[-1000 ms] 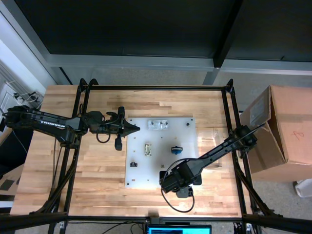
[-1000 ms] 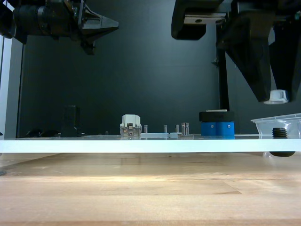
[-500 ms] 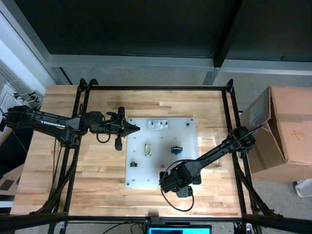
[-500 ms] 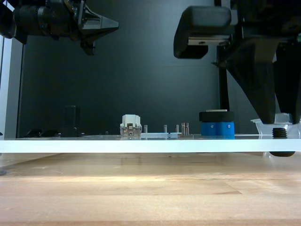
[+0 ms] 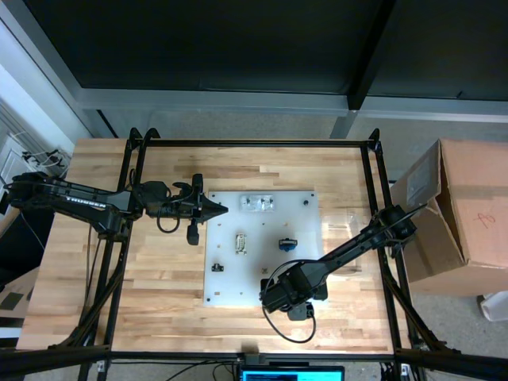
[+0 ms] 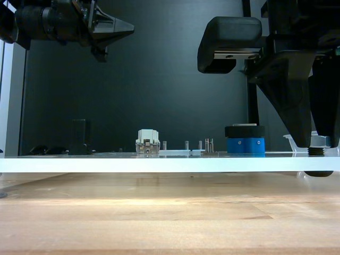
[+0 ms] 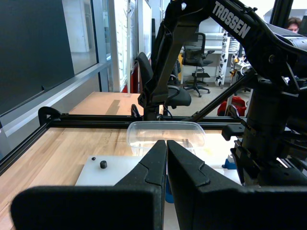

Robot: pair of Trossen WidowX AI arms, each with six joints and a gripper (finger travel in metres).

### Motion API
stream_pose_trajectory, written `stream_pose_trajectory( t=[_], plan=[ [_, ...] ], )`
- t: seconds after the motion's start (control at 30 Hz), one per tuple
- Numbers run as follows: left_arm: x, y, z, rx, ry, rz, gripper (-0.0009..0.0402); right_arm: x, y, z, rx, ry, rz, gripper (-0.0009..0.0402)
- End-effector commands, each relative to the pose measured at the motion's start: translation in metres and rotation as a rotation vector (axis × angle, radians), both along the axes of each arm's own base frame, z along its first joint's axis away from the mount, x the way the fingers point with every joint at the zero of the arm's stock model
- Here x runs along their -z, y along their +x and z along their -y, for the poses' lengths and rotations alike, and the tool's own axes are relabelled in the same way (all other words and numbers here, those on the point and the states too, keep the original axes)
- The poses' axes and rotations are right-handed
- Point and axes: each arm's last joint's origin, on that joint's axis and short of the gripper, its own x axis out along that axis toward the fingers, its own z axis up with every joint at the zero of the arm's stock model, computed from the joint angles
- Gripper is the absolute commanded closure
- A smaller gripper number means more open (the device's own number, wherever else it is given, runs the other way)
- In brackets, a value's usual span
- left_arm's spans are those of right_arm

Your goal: Pick the M12 nut and place it on its threads and fasten

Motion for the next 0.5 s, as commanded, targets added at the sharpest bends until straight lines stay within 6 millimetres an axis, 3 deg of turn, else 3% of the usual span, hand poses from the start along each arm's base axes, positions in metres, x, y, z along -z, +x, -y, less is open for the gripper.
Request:
stream_pose_trajectory(
  t=[0.03,0.5],
  plan=[
    [-0.0001,0.0001,0.0,0.0,0.0,0.001,0.0393,0.0047,-0.001,0.0007,0.009,0.001,0.001,0.0373],
    [0.0,0.0001,-0.0001,0.0,0.0,0.0,0.0393,0.0065,-0.0015,0.0008,0.114,0.008,-0.001,0.0373]
  ],
)
